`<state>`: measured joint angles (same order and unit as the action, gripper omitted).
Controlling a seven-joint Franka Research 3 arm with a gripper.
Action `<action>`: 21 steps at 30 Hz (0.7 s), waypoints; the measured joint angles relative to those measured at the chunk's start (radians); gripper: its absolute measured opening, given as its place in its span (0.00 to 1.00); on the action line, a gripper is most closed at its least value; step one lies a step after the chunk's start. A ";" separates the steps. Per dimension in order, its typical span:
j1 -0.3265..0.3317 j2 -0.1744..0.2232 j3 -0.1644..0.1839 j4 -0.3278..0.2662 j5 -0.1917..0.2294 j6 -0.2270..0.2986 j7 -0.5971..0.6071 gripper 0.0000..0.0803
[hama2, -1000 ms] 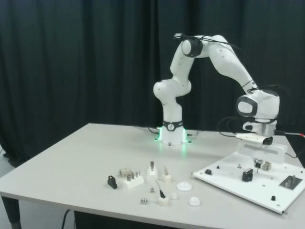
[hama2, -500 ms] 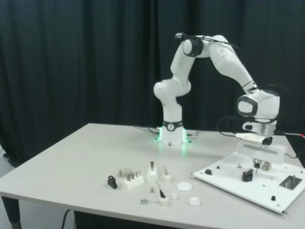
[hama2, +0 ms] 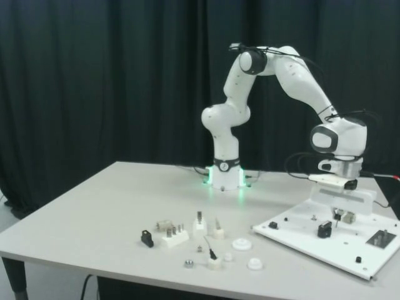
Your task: Insert square peg 1.
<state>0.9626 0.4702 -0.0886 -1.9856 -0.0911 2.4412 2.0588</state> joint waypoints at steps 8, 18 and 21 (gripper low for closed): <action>0.000 0.000 0.000 0.000 0.000 0.000 0.012 0.04; 0.002 0.000 -0.001 0.000 0.000 0.000 0.017 0.04; 0.003 0.001 -0.001 0.000 0.000 0.000 0.017 0.04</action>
